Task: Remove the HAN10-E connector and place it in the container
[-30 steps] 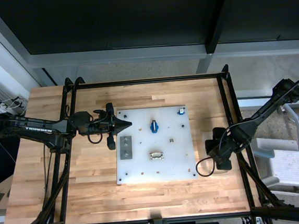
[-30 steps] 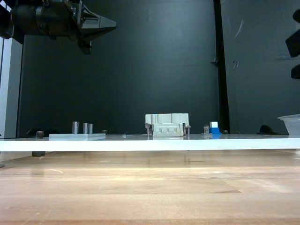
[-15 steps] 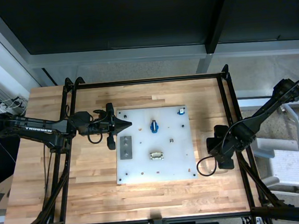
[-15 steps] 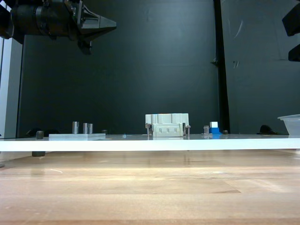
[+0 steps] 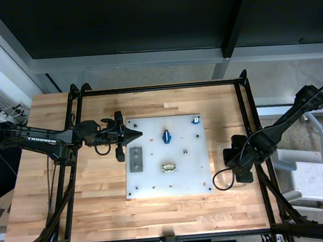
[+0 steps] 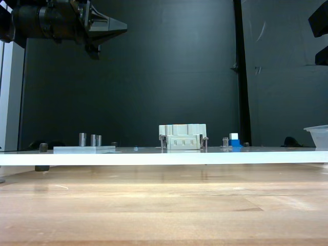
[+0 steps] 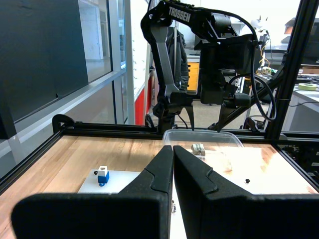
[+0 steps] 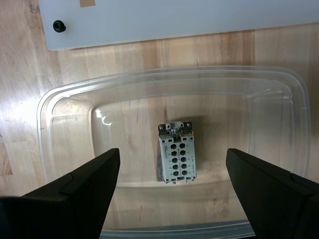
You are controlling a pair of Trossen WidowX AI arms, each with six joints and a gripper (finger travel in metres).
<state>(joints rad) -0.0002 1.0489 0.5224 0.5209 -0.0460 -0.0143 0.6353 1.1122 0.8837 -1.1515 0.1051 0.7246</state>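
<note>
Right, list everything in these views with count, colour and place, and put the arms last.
HAN10-E connector: one, beige-grey, lying inside the container.
container: one, clear plastic, on the table, right of the white board.
white board: one, white, middle of the table.
connector housing: one, beige, near part of the board.
metal block: one, grey, board's left side.
blue knob: one, blue, board's middle.
small piece: one, blue and white, board's far right corner.
table: one, light wood, under it all.
left gripper: one, black, shut, raised over the board's left edge.
right gripper: one, black, open, above the container.
</note>
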